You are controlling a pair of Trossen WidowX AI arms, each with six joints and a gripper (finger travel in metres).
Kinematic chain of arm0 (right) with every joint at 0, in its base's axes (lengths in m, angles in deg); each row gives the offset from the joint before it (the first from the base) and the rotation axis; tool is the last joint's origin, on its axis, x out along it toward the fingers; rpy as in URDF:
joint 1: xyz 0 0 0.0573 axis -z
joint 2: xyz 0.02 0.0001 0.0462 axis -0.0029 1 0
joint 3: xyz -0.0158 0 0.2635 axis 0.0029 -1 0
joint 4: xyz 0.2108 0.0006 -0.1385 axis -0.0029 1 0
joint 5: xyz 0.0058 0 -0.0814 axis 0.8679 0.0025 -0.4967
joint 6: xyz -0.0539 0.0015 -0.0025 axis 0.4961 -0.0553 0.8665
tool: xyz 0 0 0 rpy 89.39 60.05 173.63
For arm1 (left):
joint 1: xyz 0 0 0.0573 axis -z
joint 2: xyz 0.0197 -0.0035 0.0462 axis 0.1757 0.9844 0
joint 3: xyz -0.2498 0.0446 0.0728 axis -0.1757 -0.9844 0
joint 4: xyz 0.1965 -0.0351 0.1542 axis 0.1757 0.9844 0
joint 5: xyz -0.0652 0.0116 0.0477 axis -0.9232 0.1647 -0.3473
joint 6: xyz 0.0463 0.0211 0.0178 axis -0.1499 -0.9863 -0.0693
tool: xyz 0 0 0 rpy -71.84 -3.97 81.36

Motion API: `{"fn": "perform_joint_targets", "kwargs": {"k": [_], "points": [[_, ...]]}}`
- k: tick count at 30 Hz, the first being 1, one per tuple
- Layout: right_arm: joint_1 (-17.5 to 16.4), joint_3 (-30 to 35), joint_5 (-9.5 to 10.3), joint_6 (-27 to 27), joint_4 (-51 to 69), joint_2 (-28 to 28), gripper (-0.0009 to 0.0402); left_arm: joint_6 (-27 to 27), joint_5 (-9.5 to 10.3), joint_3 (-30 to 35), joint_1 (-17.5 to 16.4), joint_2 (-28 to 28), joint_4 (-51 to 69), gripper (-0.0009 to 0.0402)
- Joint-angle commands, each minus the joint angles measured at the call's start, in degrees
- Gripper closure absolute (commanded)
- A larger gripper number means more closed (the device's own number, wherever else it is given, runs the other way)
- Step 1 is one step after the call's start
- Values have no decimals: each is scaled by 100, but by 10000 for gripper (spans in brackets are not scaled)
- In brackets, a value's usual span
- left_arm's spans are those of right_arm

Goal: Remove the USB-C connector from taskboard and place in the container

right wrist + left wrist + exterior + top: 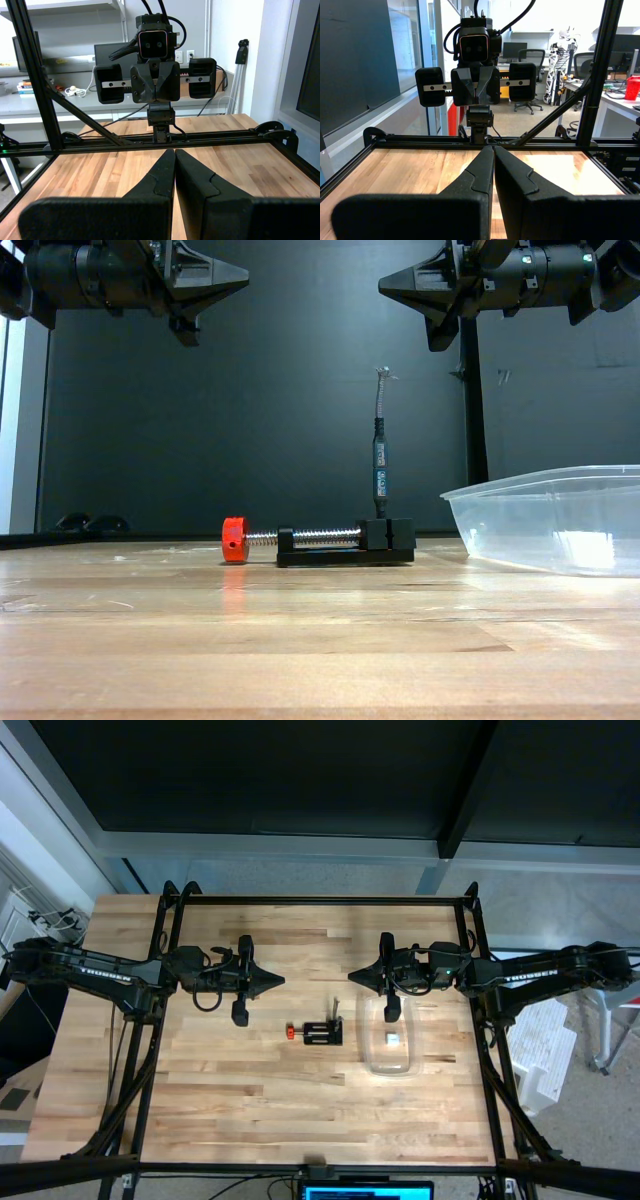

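Left gripper (280, 981) and right gripper (352, 977) hang high over the worktop, jaws shut and empty, while the connector (380, 470) stands upright in the taskboard (345, 543), so a skewed pull might drag the board along.

- I see the taskboard (322, 1033) sitting near the middle of the surface (200, 1080).
- The container (368, 1055) lies just to its right, not touching it.
- A small square piece (393, 1038) lies in the container.
- The USB-C connector (380, 468) stands up on the taskboard's right end.
- The left end effector (278, 981) hangs high, behind and left of the taskboard.
- The right end effector (354, 977) hangs high, behind and right, facing it.
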Motion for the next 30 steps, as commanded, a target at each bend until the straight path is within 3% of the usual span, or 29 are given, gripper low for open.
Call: {"fn": "perform_joint_targets", "kwargs": {"k": [1,11,16,20,30], "points": [[-4,0,4,-4,-4,0,393,0,-2,2,0,0,0,393],[-7,57,11,-175,105,0,393,0,-2,2,0,0,0,393],[-24,461,28,-140,1228,2,393,0,-2,2,0,0,0,393],[-83,754,280,-122,2065,4,393,0,-2,2,0,0,0,393],[-468,1600,234,-105,4352,376,393,0,-2,2,-2,0,0,393]]}}
